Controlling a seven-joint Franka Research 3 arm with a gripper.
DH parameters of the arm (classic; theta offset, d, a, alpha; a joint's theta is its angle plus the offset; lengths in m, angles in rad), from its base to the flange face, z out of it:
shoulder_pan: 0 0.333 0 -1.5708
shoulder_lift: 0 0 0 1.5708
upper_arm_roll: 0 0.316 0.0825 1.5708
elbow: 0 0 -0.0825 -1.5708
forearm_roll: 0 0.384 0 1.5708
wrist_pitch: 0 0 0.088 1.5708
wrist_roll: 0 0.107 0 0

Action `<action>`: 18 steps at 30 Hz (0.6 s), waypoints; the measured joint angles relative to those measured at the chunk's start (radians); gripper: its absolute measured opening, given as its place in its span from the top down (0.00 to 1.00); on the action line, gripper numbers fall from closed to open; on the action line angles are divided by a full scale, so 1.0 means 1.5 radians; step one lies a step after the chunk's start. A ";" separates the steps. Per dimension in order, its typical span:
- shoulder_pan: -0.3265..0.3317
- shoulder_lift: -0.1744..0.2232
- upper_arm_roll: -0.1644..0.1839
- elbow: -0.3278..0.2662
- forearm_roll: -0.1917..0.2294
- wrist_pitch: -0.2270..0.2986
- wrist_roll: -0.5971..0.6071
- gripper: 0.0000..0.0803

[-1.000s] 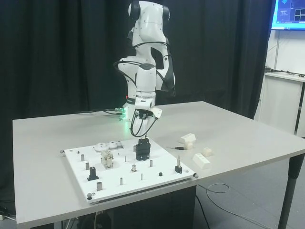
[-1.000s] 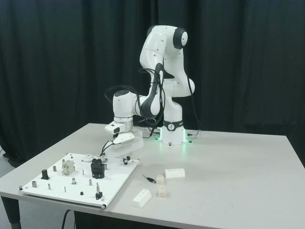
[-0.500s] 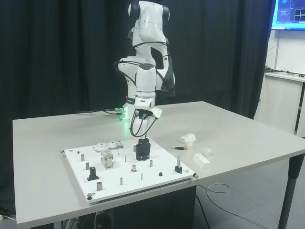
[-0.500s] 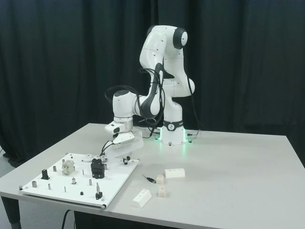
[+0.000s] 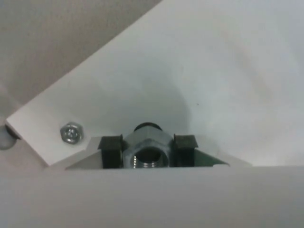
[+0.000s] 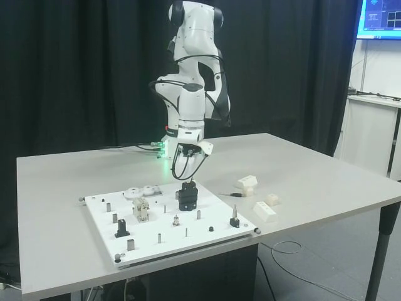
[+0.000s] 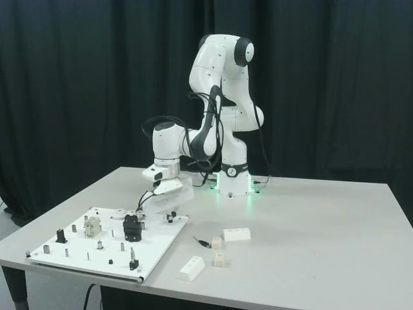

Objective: Insert bolt 4.

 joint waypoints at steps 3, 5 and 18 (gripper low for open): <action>0.000 0.000 0.000 0.000 0.000 0.000 -0.016 0.72; 0.000 0.000 0.000 0.000 0.000 0.000 -0.016 0.72; 0.000 0.000 -0.002 0.001 0.020 -0.003 0.059 0.72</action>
